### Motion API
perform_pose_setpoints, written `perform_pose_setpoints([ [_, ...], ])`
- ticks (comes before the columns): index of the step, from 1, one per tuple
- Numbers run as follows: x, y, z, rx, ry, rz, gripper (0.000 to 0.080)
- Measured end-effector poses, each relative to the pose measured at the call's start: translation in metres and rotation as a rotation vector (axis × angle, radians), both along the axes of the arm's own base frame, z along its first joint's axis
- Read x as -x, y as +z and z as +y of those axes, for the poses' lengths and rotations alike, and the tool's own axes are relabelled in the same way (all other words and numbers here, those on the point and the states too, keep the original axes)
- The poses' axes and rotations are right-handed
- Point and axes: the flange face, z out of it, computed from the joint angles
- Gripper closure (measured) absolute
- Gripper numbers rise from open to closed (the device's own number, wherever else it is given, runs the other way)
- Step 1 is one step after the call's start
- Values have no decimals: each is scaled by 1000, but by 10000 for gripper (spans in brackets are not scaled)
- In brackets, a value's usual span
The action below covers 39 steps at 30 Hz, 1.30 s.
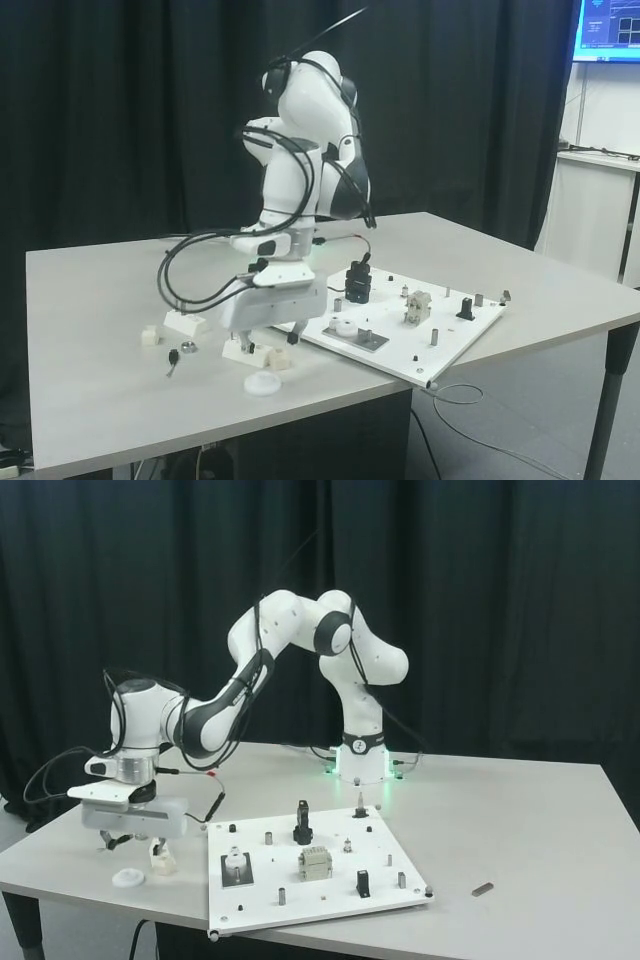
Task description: Pick large gear.
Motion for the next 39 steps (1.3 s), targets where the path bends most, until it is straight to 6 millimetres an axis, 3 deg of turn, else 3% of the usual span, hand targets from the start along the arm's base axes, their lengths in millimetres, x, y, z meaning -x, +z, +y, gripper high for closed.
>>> perform_pose_setpoints([
  [15,-3,-36,-12,-27,-25,28,3],
  [39,-4,-52,-25,-59,-51,42,3],
])
